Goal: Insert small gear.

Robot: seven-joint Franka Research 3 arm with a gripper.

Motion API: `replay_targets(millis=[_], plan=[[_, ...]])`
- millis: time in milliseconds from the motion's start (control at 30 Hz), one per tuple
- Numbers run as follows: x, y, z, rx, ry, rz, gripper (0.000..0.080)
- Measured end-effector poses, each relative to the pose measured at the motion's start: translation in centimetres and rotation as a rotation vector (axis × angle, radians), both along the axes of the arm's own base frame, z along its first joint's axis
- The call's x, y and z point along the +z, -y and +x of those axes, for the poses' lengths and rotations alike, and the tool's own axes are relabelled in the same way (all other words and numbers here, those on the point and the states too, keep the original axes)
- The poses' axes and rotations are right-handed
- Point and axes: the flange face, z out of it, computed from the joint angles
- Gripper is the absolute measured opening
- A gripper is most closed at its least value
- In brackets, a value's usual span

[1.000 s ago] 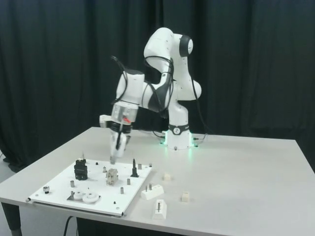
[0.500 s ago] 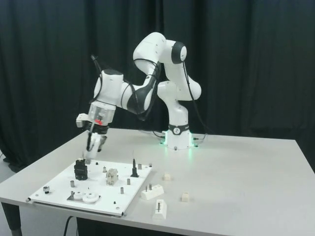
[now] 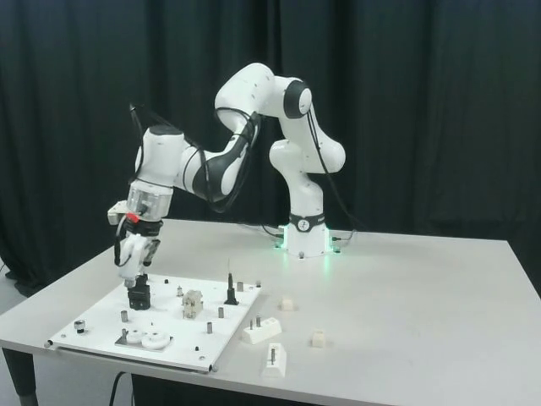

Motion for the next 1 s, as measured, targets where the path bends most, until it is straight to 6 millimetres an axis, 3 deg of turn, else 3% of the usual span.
replay_targets(millis=[533, 1000], plan=[[-3.1, 4.2, -0.3, -0.052, -0.022, 0.088, 0.0194], [-6.0, 6.0, 0.4, -0.034, -0.047, 0.108, 0.0194]])
